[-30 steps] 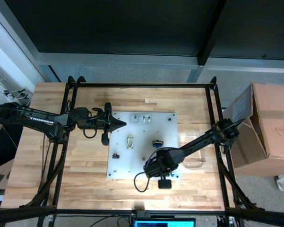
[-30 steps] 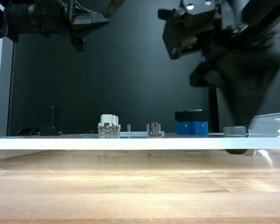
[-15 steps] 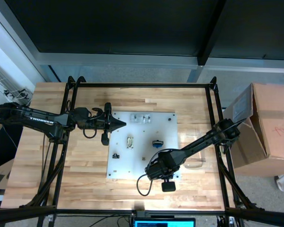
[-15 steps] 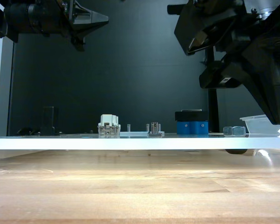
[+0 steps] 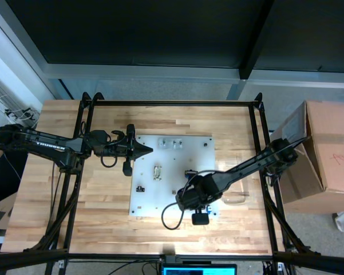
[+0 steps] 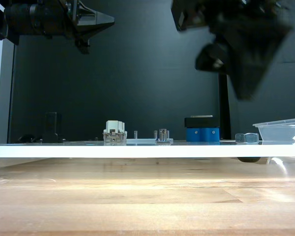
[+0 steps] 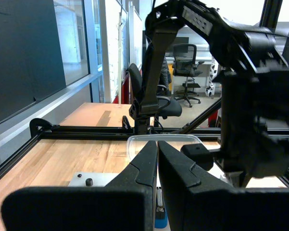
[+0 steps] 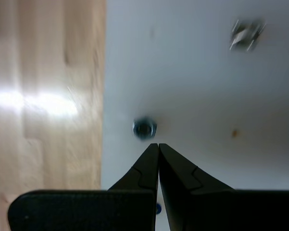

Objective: Pick the M12 nut and place it on its threads and fasten

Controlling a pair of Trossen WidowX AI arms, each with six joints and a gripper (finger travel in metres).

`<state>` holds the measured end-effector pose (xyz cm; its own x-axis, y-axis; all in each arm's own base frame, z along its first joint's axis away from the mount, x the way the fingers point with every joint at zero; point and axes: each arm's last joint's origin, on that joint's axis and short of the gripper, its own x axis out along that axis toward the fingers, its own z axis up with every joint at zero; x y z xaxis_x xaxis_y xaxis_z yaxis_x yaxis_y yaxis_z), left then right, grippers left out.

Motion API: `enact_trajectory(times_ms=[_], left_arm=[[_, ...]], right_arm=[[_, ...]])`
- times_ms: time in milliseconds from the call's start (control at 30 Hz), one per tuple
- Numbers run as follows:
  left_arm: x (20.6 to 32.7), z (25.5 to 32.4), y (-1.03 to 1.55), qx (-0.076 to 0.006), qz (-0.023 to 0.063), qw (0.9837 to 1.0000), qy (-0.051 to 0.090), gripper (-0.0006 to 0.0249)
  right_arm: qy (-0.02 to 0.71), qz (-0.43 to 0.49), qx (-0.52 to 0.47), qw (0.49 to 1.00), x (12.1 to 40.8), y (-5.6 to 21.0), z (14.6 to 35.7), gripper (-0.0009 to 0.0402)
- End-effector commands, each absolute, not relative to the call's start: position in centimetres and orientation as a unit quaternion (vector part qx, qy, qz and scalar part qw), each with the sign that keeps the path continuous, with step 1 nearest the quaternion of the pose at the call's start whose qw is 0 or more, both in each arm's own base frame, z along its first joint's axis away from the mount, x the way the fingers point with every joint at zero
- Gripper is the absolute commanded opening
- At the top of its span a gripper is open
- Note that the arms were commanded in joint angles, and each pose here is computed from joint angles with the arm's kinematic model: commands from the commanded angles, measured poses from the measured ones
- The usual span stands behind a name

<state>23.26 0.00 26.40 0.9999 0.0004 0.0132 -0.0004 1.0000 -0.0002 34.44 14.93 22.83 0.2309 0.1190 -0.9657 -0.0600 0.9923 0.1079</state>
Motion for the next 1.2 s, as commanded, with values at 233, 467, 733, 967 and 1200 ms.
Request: enact_trajectory(times_ms=[233,467,733,967,1200], left_arm=[[23.3,26.41,0.0,-0.0001,0.0,1.0,-0.007,0.0],[23.3,26.41,0.0,-0.0001,0.0002,1.0,-0.007,0.0],[23.3,26.41,0.0,-0.0001,0.0,1.0,-0.007,0.0],[23.3,26.41,0.0,-0.0001,0.0002,1.0,-0.007,0.0],[23.3,26.41,0.0,-0.0001,0.0002,1.0,-0.007,0.0]], right_arm=[[0.526,0.047,0.009,0.849,33.7,11.4,27.3,0.0],[0.42,0.039,0.029,0.906,31.1,7.6,29.1,0.0],[0.281,0.012,0.039,0.959,27.5,3.3,30.9,0.0],[0.137,-0.013,0.029,0.99,24.2,0.7,31.3,0.0],[0.028,-0.012,0.035,0.999,20.9,-0.3,30.3,0.0]])
